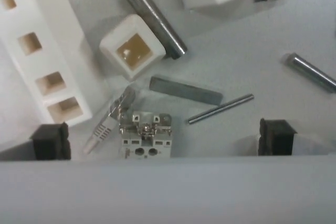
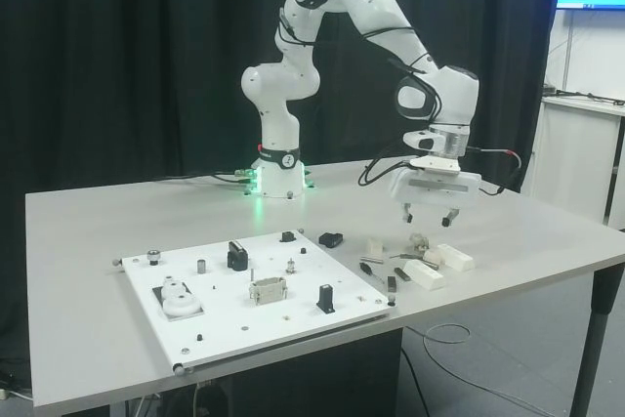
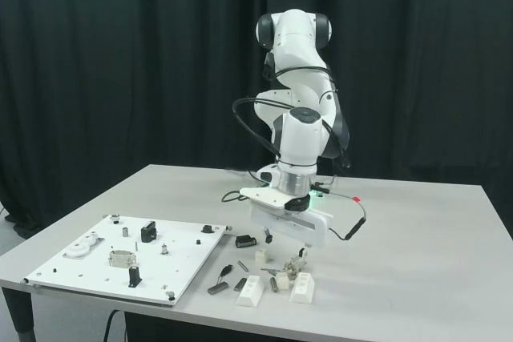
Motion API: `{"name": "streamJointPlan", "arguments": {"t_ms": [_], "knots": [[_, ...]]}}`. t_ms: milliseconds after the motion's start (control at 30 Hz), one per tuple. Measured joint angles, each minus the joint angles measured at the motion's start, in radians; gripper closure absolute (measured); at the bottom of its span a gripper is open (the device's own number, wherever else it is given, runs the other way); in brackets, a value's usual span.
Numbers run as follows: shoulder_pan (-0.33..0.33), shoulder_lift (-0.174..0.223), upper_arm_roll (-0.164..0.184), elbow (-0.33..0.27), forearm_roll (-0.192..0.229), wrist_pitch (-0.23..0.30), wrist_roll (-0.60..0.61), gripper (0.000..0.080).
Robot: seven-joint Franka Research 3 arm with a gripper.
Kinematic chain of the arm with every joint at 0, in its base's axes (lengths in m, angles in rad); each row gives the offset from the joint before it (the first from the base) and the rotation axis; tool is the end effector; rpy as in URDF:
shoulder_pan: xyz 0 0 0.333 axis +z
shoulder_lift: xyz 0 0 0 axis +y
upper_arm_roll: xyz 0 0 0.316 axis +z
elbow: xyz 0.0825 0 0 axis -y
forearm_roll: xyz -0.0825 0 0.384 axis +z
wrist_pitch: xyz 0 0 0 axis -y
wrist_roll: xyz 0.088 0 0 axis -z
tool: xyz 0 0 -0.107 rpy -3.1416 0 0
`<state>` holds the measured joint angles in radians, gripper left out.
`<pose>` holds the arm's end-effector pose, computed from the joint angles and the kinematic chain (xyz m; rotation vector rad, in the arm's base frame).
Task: Remove medium gear.
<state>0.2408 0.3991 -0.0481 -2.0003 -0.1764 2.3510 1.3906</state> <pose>0.5913 0.1137 0.2542 2.5882 -1.5291 0.0995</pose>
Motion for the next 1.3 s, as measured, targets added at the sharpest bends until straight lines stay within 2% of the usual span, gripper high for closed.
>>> {"name": "streamJointPlan", "arguments": {"t_ms": [233, 633, 1033, 1300], "knots": [[0.000, -0.001, 0.000, 0.009, 0.000, -0.012, -0.009, 0.0003], [-0.003, -0.001, -0.004, 0.048, -0.010, -0.075, -0.030, 0.0003], [-0.063, -0.001, -0.004, 0.101, -0.128, -0.143, -0.061, 0.0003], [-0.139, -0.001, 0.001, 0.132, -0.210, -0.182, -0.192, 0.0003]]}}
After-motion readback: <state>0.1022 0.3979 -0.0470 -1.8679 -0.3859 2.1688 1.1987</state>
